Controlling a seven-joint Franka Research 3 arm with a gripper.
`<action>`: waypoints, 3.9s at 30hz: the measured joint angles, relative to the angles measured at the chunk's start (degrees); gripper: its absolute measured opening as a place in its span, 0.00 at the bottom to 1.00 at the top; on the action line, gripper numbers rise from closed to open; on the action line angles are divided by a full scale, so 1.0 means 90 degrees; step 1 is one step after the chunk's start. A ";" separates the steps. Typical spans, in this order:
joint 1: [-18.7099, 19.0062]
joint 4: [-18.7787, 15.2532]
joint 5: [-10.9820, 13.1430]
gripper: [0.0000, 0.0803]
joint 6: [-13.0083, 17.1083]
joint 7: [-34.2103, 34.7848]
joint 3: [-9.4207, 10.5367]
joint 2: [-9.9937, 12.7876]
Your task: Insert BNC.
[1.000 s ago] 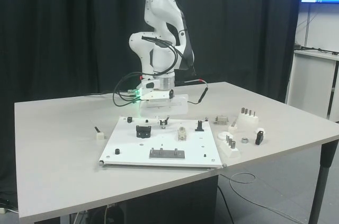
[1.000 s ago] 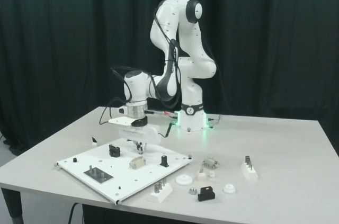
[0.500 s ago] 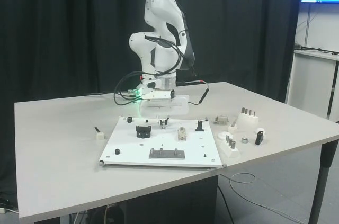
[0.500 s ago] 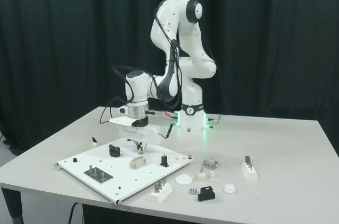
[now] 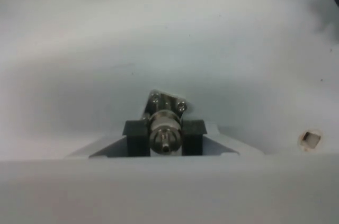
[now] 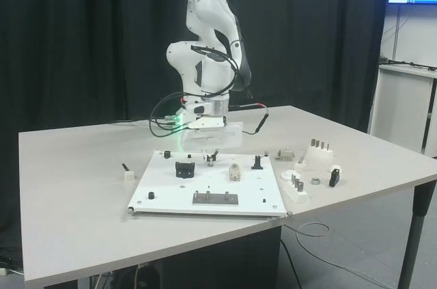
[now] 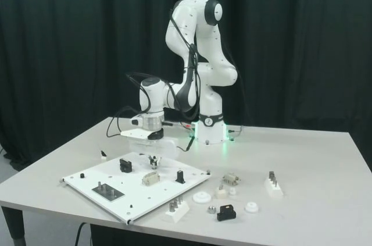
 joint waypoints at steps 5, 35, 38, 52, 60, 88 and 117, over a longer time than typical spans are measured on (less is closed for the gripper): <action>0.0000 0.0000 0.0000 0.16 0.0000 -0.0317 -0.0003 0.0000; 0.0006 0.0002 -0.0008 0.16 0.0017 -0.2283 -0.0020 0.0004; 0.0006 0.0002 -0.0009 0.16 0.0017 -0.2518 -0.0022 0.0004; 0.0006 0.0003 -0.0010 0.16 0.0017 -0.3633 -0.0033 0.0004; 0.0006 0.0002 -0.0010 0.16 0.0028 -0.4260 -0.0039 0.0004; 0.0006 0.0002 -0.0010 0.16 0.0063 -0.6084 -0.0045 0.0011; 0.0009 0.0000 -0.0010 0.16 0.0093 -0.7536 -0.0048 0.0016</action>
